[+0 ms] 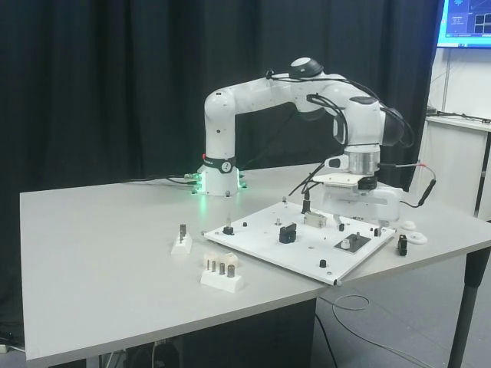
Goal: Insert small gear.
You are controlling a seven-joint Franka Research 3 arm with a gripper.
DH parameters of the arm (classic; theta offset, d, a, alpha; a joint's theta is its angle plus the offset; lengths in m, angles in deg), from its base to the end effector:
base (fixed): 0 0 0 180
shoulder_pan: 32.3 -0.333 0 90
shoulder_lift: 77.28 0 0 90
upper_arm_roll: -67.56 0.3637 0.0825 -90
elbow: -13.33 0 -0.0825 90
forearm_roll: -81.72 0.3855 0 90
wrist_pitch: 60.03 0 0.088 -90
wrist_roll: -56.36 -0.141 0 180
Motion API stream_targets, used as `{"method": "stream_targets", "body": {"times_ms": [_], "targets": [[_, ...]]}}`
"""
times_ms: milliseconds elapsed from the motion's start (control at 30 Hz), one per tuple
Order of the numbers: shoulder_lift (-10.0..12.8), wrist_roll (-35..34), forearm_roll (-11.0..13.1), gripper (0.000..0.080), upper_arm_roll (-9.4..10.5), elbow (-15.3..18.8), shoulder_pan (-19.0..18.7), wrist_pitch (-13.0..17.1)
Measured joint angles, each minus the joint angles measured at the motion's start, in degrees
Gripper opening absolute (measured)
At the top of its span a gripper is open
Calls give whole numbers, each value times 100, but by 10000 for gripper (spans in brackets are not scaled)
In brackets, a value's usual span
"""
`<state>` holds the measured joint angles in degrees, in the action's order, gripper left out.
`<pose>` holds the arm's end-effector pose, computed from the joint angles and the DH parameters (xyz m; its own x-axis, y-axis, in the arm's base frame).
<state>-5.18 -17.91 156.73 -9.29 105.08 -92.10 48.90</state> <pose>0.7131 0.1125 0.2336 -0.2219 -0.9748 -0.0211 -0.9684 0.2228 -0.1120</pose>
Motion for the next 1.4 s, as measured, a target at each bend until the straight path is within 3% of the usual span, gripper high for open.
{"method": "stream_targets", "body": {"times_ms": [500,1400], "targets": [[24,0,18,800,244,-292,276,284],[44,0,33,800,410,-355,395,316]]}}
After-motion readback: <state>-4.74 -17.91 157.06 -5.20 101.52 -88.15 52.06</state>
